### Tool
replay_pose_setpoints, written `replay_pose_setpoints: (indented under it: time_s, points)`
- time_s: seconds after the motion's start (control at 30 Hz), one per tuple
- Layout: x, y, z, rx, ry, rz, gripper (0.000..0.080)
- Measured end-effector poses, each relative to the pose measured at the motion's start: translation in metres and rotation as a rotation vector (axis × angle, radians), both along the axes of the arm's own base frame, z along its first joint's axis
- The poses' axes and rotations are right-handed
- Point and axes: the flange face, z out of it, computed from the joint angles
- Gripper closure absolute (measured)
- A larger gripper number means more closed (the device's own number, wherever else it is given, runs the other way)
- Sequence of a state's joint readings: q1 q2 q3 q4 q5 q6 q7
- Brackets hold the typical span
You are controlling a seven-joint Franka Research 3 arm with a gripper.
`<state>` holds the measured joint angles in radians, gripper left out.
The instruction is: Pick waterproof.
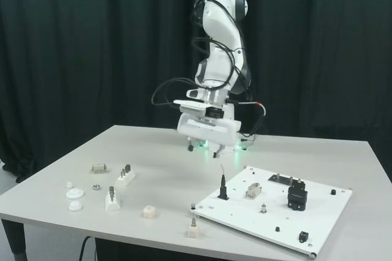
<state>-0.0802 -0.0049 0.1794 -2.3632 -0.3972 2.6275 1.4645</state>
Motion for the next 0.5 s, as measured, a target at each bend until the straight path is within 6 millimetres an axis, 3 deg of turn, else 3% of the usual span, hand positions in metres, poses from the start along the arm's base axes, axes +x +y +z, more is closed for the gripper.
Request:
replay_pose_setpoints:
  time_s: [0.5]
  points:
    - [0.013,-0.065,0.011,-0.035,0.014,0.047,0.0003]
